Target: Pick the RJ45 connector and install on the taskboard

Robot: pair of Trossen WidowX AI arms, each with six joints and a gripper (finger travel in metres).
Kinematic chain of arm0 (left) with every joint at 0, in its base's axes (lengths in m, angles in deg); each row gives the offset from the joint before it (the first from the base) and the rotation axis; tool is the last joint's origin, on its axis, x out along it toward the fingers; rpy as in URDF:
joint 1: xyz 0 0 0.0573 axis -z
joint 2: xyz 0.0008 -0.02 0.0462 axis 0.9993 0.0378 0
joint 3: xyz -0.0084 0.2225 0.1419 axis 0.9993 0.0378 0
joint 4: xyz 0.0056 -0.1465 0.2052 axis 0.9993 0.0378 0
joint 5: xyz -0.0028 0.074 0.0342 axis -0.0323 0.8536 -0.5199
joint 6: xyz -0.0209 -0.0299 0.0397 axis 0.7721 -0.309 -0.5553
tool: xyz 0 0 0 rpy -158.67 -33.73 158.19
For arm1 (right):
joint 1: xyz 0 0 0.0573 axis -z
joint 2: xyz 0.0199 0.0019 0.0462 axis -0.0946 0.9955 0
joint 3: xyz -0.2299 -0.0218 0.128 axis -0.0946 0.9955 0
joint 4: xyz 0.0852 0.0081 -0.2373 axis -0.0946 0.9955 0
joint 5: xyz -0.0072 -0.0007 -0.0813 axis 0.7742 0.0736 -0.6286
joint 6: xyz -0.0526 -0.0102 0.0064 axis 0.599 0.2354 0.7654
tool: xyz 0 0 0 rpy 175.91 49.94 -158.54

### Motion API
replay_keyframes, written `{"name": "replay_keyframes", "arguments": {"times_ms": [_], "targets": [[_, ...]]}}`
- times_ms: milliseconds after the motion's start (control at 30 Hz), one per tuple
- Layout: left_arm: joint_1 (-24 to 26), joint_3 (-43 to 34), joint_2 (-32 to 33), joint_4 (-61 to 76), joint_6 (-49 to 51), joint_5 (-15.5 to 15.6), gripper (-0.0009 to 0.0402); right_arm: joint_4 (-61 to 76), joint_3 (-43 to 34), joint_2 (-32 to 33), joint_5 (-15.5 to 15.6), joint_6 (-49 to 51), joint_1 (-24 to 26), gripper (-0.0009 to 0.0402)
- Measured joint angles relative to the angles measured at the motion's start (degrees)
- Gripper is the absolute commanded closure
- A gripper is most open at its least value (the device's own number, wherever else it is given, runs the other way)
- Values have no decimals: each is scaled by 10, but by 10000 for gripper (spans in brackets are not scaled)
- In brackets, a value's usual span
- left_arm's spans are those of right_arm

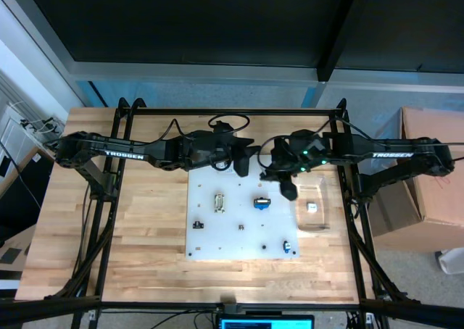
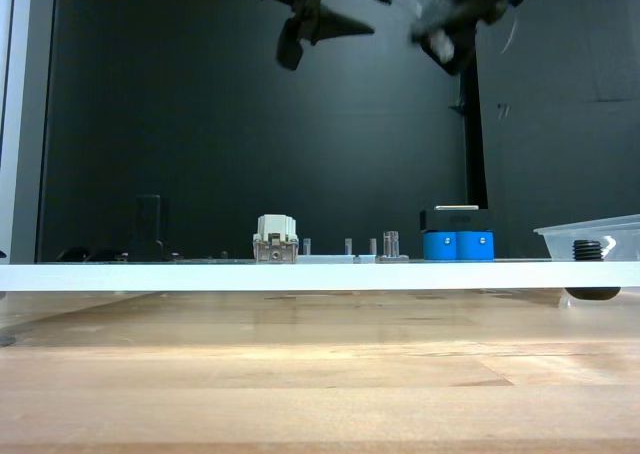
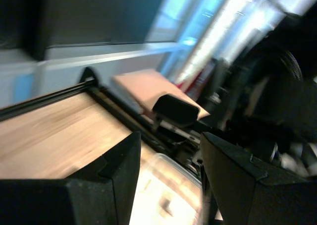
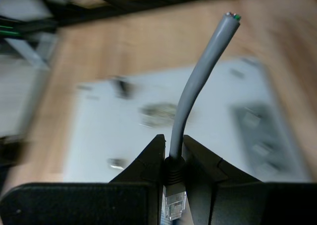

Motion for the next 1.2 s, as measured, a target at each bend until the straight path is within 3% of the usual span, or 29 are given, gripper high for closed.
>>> {"name": "replay_keyframes", "arguments": {"times_ms": [133,367,500,767,900,1033,1200], "targets": [[0,0,0,-49,-70,-69,231,-51,24,-25,72,8,8,393],[0,0,0,-90,-145,-160,254,-75,39,-31,127,14,43,393],[-1,6,0,-88,-153,-177,267,-90,40,-31,144,16,48,393],[-2,10,0,-87,-154,-181,285,-108,41,-31,146,23,49,393],[-2,11,0,-94,-154,-207,302,-123,41,-29,145,23,49,393],[-3,11,0,-95,-154,-225,335,-124,41,-28,145,23,49,393],[-3,11,0,-95,-153,-225,397,-125,41,-28,144,23,49,393]]}}
